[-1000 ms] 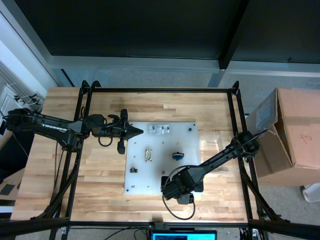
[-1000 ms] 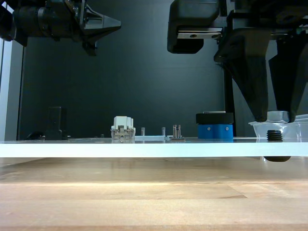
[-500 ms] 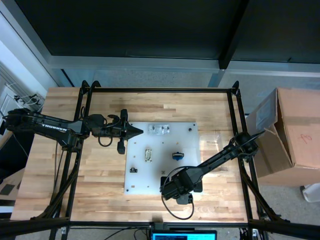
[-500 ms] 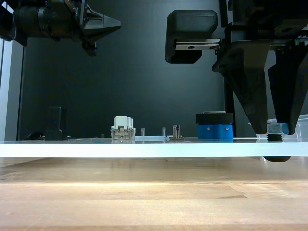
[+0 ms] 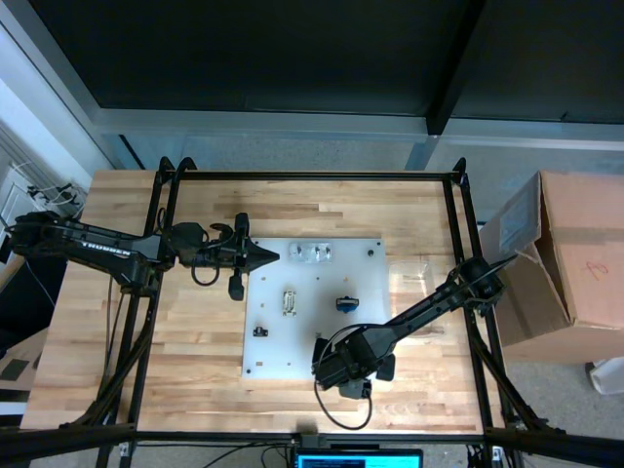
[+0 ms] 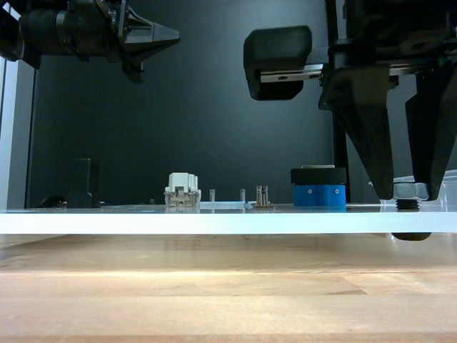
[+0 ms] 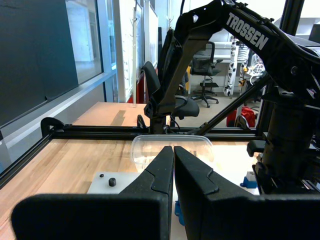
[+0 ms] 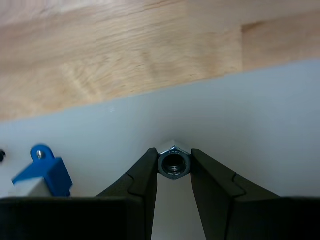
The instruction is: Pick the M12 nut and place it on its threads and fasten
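Right gripper (image 6: pixel 405 191) is low over the board's near right edge, fingers clamped on the nut (image 8: pixel 173 165) — one fingertip on each opposite flat, bore facing the wrist camera. Low view: nut sits on top of its stud (image 6: pixel 408 204), with a thin band of black ribs showing under it. High view can't confirm; the gripper covers that spot. Left gripper (image 7: pixel 173 149) hangs high over the board's far left part, fingers pressed together, nothing between them. White board (image 5: pixel 283 356) lies on a wood table (image 5: pixel 195 331). Blue block (image 6: pixel 318 195) mid-board, clear tray (image 5: pixel 414 271) just off the board's right side. Cardboard box (image 5: pixel 561 263) beyond the right frame — dark wall behind.
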Controlling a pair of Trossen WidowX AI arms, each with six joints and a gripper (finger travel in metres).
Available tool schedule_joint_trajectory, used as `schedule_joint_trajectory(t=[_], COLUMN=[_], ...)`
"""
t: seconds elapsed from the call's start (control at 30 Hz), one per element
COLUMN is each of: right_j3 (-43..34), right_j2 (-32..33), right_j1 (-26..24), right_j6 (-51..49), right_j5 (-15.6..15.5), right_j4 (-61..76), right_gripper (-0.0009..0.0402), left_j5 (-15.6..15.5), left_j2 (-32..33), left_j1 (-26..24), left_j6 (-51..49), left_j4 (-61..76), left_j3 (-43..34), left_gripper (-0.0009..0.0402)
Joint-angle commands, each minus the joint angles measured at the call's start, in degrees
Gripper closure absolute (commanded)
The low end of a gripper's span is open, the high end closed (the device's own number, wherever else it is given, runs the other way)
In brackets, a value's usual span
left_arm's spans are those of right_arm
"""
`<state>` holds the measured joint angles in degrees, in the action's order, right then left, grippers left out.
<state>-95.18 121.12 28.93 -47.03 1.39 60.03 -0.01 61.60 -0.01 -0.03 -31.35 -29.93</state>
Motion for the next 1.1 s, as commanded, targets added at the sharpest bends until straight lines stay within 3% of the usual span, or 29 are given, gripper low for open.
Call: schedule_joint_trajectory(t=[0.03, 0.33, 0.67, 1.1], right_j3=[0.11, 0.11, 0.11, 0.11], right_j2=[0.07, 0.04, 0.0, -0.17], right_j1=[0.02, 0.0, -0.04, -0.02], right_j6=[9.84, 45.86, 93.92, 144.45], right_j5=[0.09, 0.09, 0.09, 0.11], right_j4=[0.13, 0.09, -0.17, -0.35], right_gripper=[0.0381, 0.0381, 0.0381, 0.0381], left_j5=[0.0, 0.0, 0.0, 0.0], left_j2=[0.0, 0.0, 0.0, 0.0], left_j1=[0.0, 0.02, 0.0, 0.0], left_j6=[0.0, 0.0, 0.0, 0.0], left_j4=[-0.02, -0.02, -0.02, -0.02], left_j3=[-0.02, -0.02, -0.02, -0.02], left_gripper=[0.0393, 0.0393, 0.0393, 0.0393])
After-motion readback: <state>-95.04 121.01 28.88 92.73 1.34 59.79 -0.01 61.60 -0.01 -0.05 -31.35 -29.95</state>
